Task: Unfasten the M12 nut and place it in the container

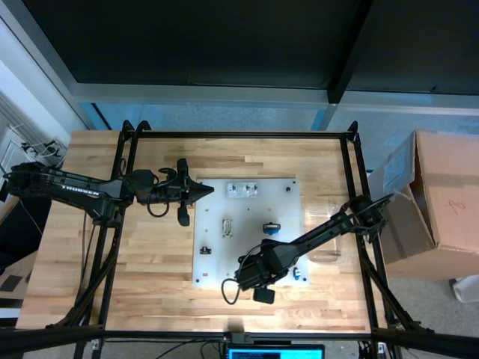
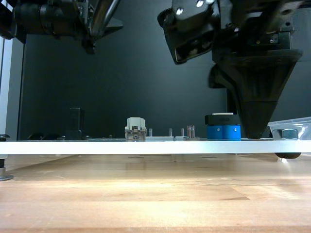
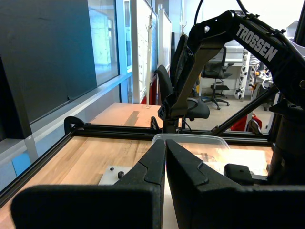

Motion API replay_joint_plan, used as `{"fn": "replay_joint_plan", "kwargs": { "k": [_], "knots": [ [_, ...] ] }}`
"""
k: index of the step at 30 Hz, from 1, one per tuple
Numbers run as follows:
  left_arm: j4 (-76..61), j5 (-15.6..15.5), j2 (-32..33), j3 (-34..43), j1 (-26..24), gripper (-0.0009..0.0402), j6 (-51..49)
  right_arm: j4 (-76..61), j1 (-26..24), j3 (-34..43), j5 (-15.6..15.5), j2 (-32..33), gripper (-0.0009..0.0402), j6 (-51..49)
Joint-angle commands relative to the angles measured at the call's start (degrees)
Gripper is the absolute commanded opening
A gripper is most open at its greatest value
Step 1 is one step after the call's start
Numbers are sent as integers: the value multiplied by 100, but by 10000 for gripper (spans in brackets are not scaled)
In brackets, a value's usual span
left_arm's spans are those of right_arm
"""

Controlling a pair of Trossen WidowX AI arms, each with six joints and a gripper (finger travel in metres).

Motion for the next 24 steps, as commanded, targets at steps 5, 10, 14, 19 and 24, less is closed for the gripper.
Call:
{"fn": "replay_joint_plan", "kwargs": {
  "k": [5, 10, 14, 19, 24],
  "knots": [
    [2, 0, 2, 0, 0, 0, 0, 4, 2, 2, -13, -15, 0, -1912],
    [2, 0, 2, 2, 0, 0, 0, 0, 2, 2, -28, -17, 0, -3045],
    [2, -2, 2, 2, 0, 0, 0, 2, 0, 2, -28, -17, 0, -3985],
    [2, 0, 2, 2, 0, 0, 0, -13, 2, 2, -31, -20, 0, -5320],
    [2, 0, 2, 2, 0, 0, 0, -13, 2, 2, -28, -20, 0, -5939]
  ]
}}
